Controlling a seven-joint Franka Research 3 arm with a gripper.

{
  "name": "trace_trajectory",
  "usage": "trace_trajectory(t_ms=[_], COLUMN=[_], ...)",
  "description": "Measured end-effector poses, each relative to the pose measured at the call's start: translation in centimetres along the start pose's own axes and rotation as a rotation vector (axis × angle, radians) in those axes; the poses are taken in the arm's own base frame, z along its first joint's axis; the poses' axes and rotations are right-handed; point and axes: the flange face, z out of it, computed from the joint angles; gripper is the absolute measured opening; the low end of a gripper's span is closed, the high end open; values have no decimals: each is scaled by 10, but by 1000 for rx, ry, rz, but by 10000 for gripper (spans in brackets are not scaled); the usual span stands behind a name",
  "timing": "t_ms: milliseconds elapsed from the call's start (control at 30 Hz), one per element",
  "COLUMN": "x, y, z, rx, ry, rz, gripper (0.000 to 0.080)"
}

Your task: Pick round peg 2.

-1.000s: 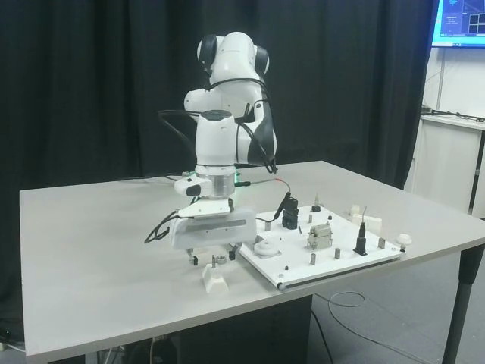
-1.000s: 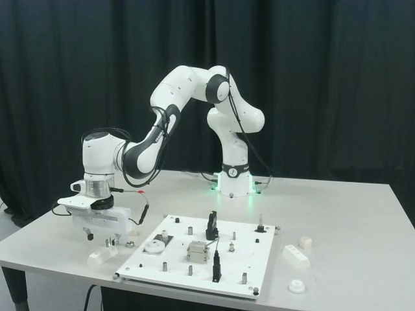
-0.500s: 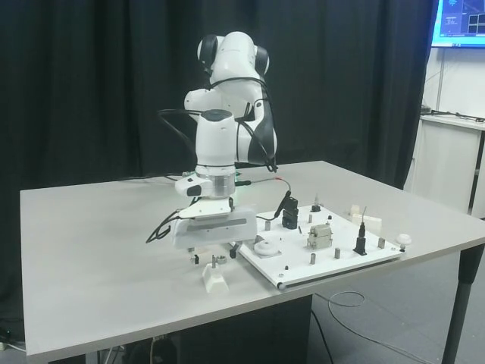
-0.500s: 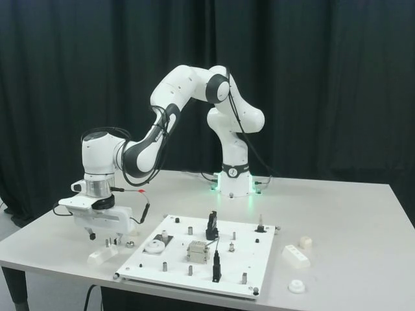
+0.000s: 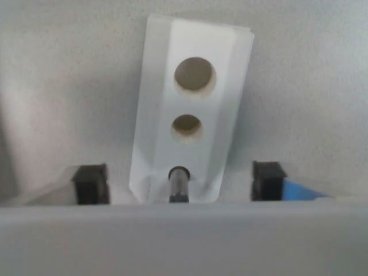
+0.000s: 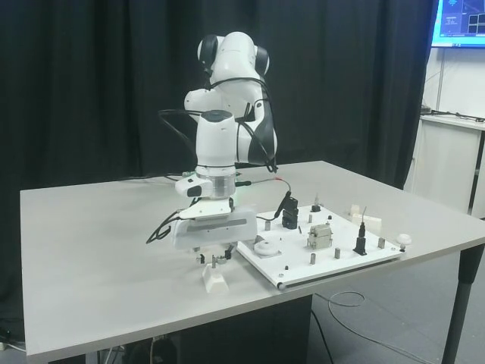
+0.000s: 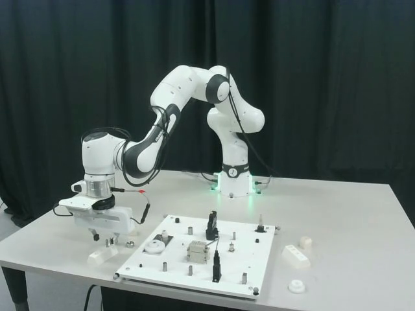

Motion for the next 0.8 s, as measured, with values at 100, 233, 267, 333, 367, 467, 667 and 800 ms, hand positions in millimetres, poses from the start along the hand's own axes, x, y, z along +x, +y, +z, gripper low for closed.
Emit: trace_trajectory(t_ms=[100,233,267,333,367,467,667,800], x=[0,0,0,0,0,0,1,1], y=[1,1,1,2,2,3,3,2], z=[0,1,1,2,2,3,3,3], rx=[-1,-2,-2,-3,-3,-5,-4,-4], ry=[0,-1,-1,-1,-2,-2,-2,-2], rz=[1,2,2,3,3,4,4,4], gripper=[488,488,324,324,324,324,66,66])
